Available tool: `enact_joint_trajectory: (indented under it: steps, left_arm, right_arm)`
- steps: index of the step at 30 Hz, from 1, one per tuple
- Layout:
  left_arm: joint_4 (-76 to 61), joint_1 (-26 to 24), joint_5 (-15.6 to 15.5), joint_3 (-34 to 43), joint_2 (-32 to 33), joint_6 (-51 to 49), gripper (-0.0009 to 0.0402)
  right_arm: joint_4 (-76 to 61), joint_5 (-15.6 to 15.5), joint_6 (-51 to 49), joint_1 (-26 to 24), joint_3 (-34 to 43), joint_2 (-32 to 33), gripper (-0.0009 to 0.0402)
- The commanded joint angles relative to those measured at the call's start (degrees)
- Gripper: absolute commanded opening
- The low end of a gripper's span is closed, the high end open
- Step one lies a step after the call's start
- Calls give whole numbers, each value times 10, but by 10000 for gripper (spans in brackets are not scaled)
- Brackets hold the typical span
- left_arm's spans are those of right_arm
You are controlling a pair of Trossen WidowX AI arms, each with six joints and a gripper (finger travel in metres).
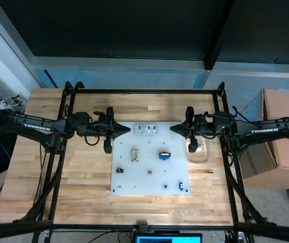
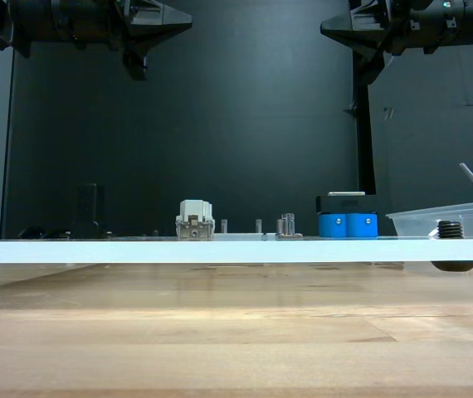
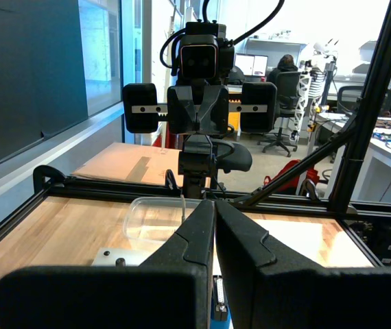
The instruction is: Pick the RJ45 connector and install on the taskboard
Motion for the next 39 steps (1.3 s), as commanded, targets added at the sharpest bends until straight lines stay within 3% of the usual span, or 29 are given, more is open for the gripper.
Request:
enact_joint_trajectory:
  steps: [1, 20, 27, 39]
  left_arm:
    - [0, 0, 0, 0, 0, 0, 1]
    - [0, 0, 0, 0, 0, 0, 1]
    - [1, 0, 0, 0, 0, 0, 1]
    - [0, 0, 0, 0, 0, 0, 1]
  right_arm:
    - [0, 0, 32, 0, 0, 0, 0]
    - [-9, -4, 34, 0, 1, -1, 0]
    - [-358, 1, 15, 0, 97, -46, 0]
    - [-794, 9, -8, 0, 253, -53, 0]
